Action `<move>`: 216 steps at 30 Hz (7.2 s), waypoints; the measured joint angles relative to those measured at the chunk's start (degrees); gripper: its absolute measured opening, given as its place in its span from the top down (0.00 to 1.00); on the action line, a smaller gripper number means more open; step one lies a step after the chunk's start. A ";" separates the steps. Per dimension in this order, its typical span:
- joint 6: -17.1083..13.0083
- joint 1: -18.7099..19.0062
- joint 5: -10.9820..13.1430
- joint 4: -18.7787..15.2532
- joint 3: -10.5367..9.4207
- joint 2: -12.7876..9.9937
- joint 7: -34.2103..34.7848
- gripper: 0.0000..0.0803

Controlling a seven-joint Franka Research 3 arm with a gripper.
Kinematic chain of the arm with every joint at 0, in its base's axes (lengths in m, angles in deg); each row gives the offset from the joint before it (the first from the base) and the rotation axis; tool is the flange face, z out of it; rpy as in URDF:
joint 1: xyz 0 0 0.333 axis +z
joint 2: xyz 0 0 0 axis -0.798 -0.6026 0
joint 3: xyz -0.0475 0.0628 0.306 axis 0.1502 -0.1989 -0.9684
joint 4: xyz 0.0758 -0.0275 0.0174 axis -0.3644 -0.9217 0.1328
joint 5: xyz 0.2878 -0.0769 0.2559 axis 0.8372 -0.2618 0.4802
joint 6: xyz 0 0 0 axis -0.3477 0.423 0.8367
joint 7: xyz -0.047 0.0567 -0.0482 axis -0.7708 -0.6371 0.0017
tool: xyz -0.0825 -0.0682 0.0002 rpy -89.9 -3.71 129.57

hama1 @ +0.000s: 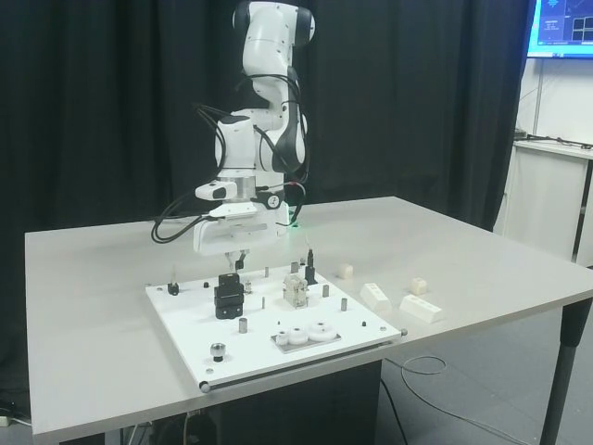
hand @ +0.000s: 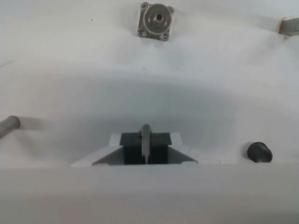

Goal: Insert round peg 1.

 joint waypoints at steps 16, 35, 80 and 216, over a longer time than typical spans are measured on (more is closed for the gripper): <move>0.66 0.00 0.00 -0.09 0.40 0.12 -0.29 0.96; 1.76 0.00 -0.01 -0.35 0.68 0.49 -0.34 0.96; 3.94 0.00 0.23 -0.72 1.67 1.61 -1.60 0.96; -4.38 1.02 3.91 -0.66 -0.41 -2.51 -1.52 0.03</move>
